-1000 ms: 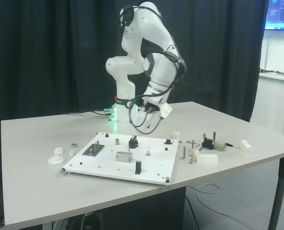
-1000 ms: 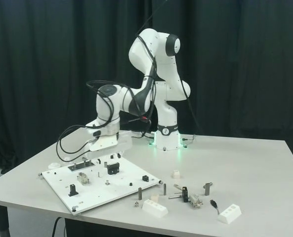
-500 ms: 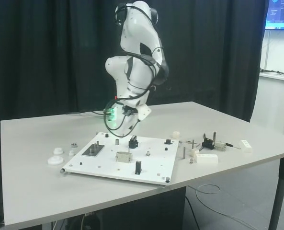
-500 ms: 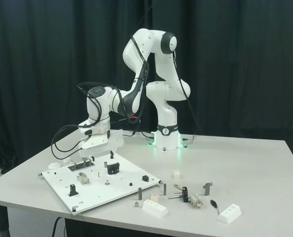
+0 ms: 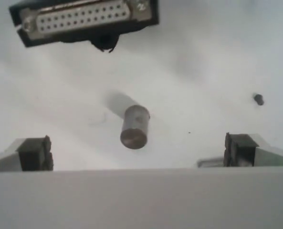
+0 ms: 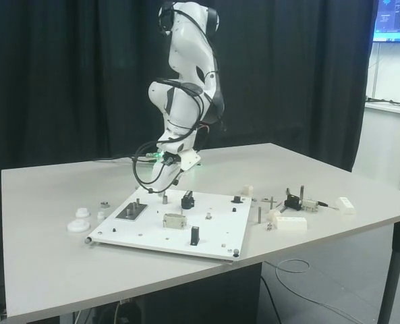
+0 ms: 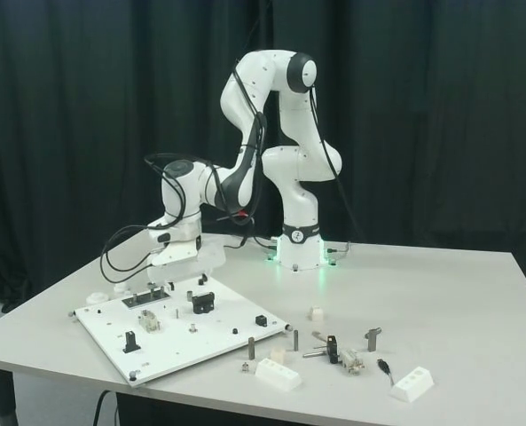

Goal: Remove round peg 4.

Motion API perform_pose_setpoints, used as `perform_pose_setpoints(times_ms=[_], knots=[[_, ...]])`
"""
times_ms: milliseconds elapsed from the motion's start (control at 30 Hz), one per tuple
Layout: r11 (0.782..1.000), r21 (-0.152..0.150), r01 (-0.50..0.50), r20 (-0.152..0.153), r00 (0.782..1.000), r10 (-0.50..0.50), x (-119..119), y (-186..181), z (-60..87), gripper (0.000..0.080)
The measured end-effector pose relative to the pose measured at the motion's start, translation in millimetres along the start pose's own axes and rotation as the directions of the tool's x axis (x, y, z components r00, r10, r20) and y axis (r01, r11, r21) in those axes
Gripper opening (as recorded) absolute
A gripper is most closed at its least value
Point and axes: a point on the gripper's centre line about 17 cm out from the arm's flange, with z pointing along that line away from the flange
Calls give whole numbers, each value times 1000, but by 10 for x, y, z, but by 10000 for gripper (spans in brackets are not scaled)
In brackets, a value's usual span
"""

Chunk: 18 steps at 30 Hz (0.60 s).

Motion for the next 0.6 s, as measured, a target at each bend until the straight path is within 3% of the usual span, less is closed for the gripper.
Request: perform_pose_setpoints(times_ms=[300, 600], knots=[[999, -33, -12, -39, 999, 10, -42, -57, 136, 800], [998, -58, -28, -64, 998, 24, -48, -16, 183, 800]])
